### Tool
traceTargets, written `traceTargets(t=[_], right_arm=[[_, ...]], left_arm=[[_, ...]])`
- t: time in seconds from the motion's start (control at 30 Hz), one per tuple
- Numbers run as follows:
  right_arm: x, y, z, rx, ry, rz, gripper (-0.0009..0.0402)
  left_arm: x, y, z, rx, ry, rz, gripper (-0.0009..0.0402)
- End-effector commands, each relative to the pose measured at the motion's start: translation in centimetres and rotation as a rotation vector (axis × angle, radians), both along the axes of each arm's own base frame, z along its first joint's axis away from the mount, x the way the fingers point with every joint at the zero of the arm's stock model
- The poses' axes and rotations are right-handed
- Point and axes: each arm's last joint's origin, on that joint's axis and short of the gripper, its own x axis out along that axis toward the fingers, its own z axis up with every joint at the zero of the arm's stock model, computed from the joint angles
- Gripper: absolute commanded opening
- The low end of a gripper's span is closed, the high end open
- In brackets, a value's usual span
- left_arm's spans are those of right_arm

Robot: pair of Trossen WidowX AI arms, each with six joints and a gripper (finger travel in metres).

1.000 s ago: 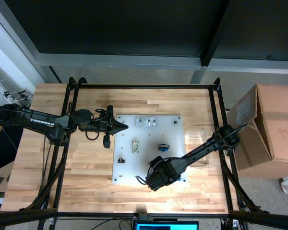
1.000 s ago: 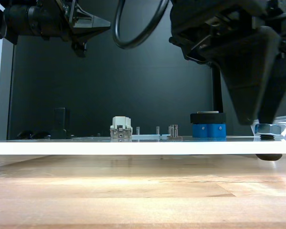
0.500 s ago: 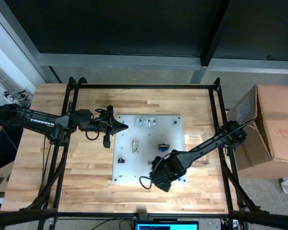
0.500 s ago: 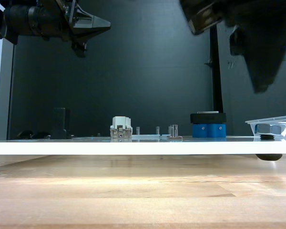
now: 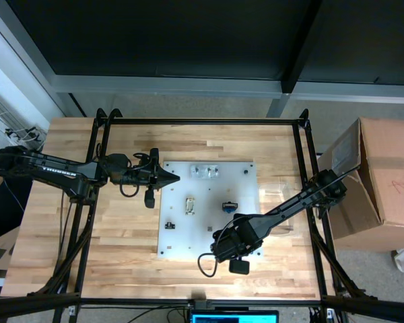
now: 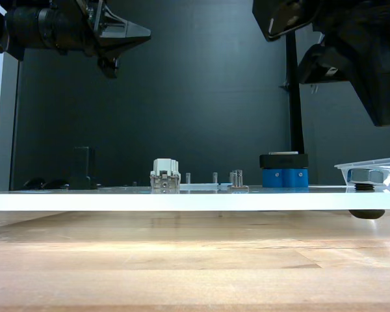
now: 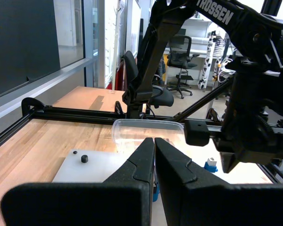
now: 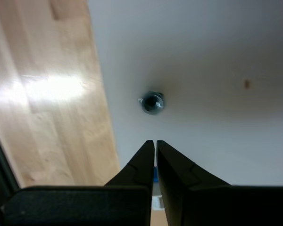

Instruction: Pick the M12 nut and place it on its threads and fasten

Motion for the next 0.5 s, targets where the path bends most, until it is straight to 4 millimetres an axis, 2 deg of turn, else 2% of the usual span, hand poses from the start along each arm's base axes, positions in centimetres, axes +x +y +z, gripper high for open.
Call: traceTargets(t=[0.03, 0.27, 0.5], right_arm=[[0.4, 0.1, 0.0, 0.032, -0.025, -0.009, 0.0002], [1.2, -0.2, -2.0, -0.017, -0.002, 0.008, 0.0000], [1.0, -0.6, -1.9, -0.066, 0.002, 0.010, 0.0000]], left_arm=[[0.0, 0.0, 0.0, 0.000, 0.000, 0.000, 0.0000], [0.0, 0.0, 0.0, 0.000, 0.000, 0.000, 0.0000], [0.0, 0.0, 0.0, 0.000, 0.000, 0.000, 0.0000]])
